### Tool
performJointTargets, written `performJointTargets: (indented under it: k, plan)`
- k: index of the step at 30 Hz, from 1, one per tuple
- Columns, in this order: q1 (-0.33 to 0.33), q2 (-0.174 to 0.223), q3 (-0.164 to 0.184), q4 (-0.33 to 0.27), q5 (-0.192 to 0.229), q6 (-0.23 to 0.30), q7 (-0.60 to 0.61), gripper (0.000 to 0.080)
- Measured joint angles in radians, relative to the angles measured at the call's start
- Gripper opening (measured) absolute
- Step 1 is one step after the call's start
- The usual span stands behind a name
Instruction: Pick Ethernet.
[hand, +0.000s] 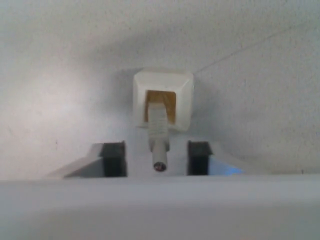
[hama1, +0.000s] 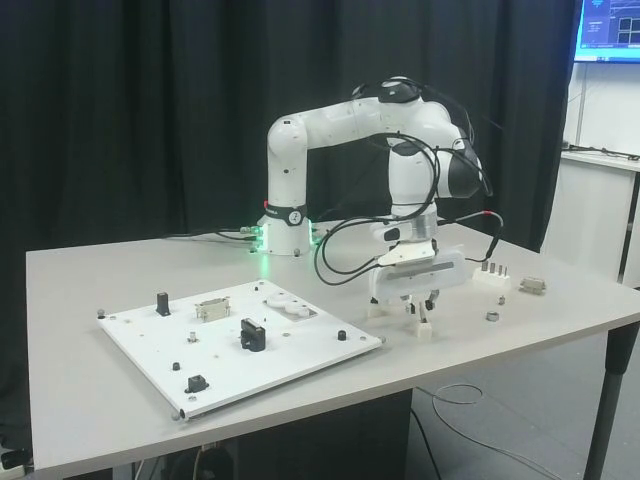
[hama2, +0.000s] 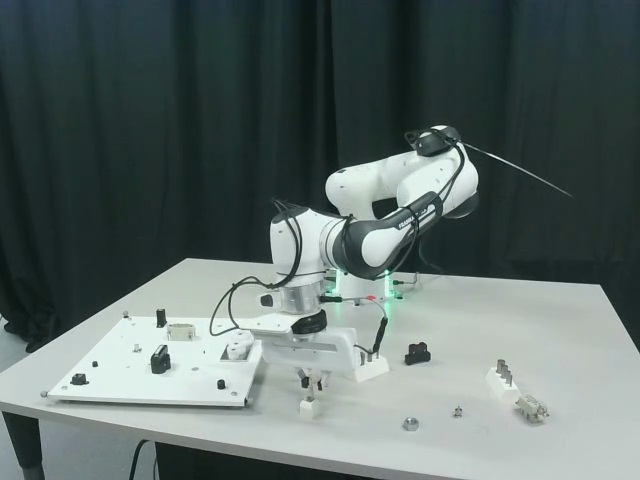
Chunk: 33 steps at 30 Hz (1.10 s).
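End effector (hand: 156, 159) fingers spread, empty, around white Ethernet plug (hand: 158, 125) seated in socket block (hand: 163, 99).

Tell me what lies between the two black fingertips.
In the wrist view, the white Ethernet plug stands between the gripper fingertips, seated in its white holder.

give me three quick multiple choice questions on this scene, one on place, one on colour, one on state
1. Where does the Ethernet plug sit?
A. in a white holder on the grey table
B. on the white board
C. beside the arm's base

2. What colour is the plug's holder?
A. black
B. green
C. white

3. How is the gripper set?
A. shut on the plug
B. open, one finger on each side of the plug
C. far above the table

Answers: 1 A, the wrist view shows it seated there; 2 C, it is white; 3 B, gaps show on both sides.
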Motion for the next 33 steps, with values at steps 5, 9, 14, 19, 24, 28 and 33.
performJointTargets:
  k: [5, 9, 14, 19, 24, 28, 33]
  plan:
    - [0.003, 0.0, 0.0, -0.002, 0.001, 0.008, 0.009, 0.032]
    - [0.005, 0.0, 0.0, -0.003, 0.003, 0.01, 0.018, 0.014]
    - [0.005, 0.0, 0.0, -0.004, 0.005, 0.011, 0.029, 0.0066]
    - [0.007, -0.002, -0.006, -0.007, 0.005, 0.01, 0.033, 0.0066]
    - [0.017, -0.007, -0.029, -0.019, 0.004, -0.008, 0.033, 0.0066]
    - [0.031, -0.007, -0.061, -0.03, 0.003, -0.043, 0.033, 0.0066]
    - [0.05, -0.007, -0.102, -0.043, -0.006, -0.073, 0.033, 0.0066]
